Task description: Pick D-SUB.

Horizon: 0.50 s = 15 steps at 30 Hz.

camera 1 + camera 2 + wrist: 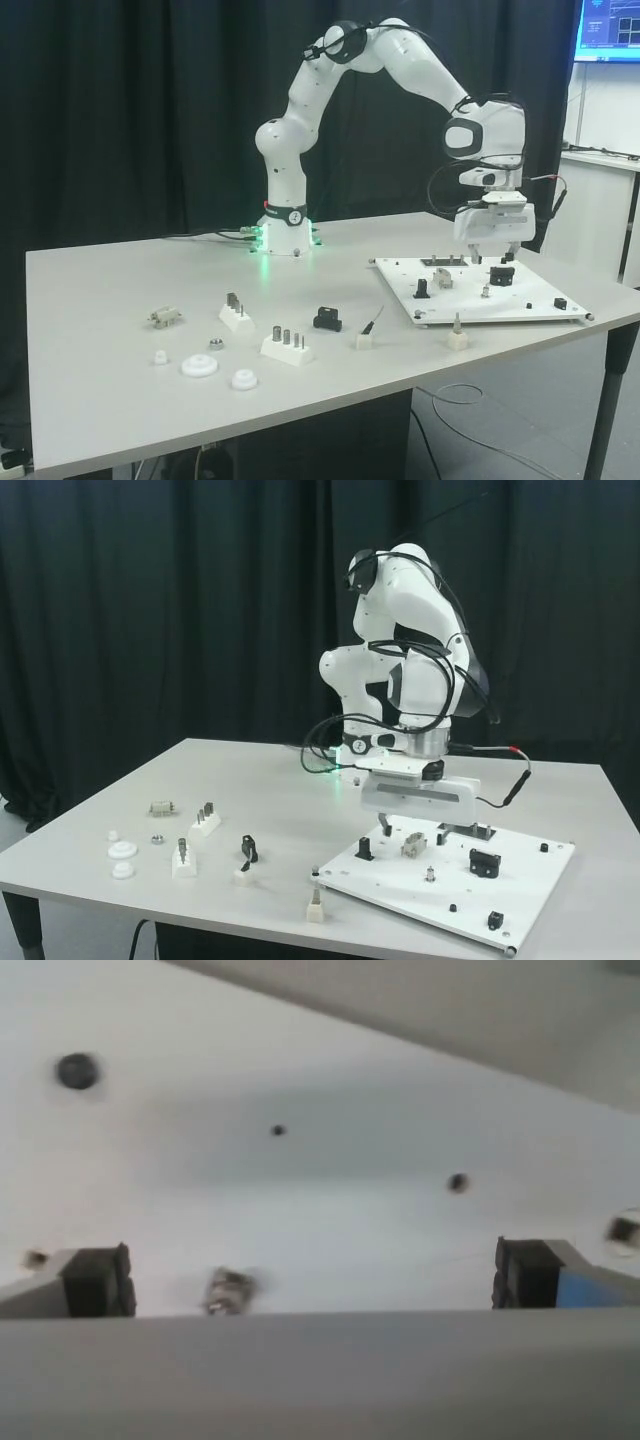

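The D-SUB connector [412, 847] sits on the white assembly board [520, 890], toward the board's end nearer the arm's base, directly under the claw [413, 829]. In the wrist view it shows as a small metallic piece [229, 1291] on the board between the two black fingertips [97, 1282], closer to one of them and touching neither. The claw stands wide open just above the board and holds nothing.

The board lies on the grey counter [100, 300] at the end away from the loose parts. The second room view shows several black fixtures on it, among them one block [484, 861] near the middle and a smaller one [495, 919] near the front edge.

On the counter beside the board lie three white holders with pins [287, 345], a black clip [326, 319], white round pieces [200, 366] and a small metal connector [164, 317].

Only the first room view shows the green light at the arm's base [283, 237] plainly and a screen [607, 30] behind the arm.
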Motion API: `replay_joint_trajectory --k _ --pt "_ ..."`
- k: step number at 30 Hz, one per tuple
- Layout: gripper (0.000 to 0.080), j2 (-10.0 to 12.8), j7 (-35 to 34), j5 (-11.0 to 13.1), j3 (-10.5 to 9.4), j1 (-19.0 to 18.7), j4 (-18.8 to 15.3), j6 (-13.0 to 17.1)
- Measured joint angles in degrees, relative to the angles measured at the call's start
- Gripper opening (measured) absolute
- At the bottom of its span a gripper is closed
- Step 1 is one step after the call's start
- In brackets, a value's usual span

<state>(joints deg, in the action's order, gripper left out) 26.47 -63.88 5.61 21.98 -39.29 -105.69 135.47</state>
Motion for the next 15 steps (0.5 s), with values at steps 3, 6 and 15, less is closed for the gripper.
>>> replay_joint_trajectory --k 3,6,15 --pt "0.08 -0.1 1.1 -1.2 0.73 0.1 0.1 -0.8" --pt "0.08 -0.4 2.4 -2.5 1.26 0.5 0.1 -1.7" --pt "0.08 -1.5 8.2 -6.3 1.55 4.0 0.1 -5.4"
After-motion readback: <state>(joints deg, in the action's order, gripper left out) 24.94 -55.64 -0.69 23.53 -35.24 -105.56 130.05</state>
